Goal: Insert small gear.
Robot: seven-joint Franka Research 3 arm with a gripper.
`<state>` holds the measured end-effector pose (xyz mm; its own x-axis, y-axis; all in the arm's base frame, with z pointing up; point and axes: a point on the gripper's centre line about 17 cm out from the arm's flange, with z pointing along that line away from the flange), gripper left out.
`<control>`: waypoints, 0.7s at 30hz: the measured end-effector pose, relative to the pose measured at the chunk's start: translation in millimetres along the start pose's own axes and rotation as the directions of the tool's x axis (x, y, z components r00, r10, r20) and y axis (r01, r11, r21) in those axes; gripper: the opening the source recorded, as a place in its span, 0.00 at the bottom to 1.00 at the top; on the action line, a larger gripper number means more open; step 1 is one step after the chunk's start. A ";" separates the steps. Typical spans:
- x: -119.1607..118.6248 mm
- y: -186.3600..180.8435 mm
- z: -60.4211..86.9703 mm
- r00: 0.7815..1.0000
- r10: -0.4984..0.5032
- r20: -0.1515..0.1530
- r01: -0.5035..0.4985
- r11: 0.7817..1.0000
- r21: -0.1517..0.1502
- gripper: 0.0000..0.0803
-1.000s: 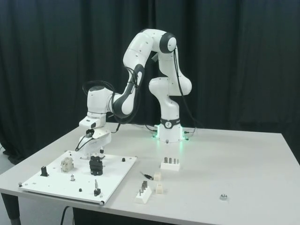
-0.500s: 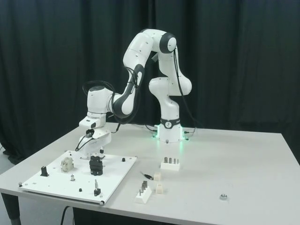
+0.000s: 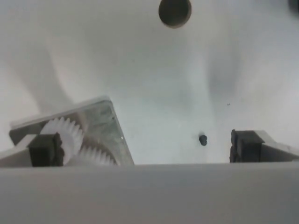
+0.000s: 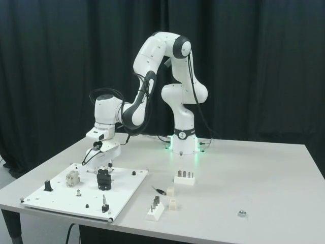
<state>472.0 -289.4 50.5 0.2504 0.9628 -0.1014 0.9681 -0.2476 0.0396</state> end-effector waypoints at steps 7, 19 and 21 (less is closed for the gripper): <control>0.2 0.4 2.2 1.000 -0.002 0.003 0.002 1.000 0.002 1.00; 0.2 1.0 1.8 1.000 -0.001 0.002 0.001 1.000 0.001 1.00; 0.0 1.9 1.3 1.000 -0.001 0.003 0.001 1.000 -0.001 1.00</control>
<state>473.8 -290.0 49.2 0.2494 0.9628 -0.1041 0.9683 -0.2465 0.0401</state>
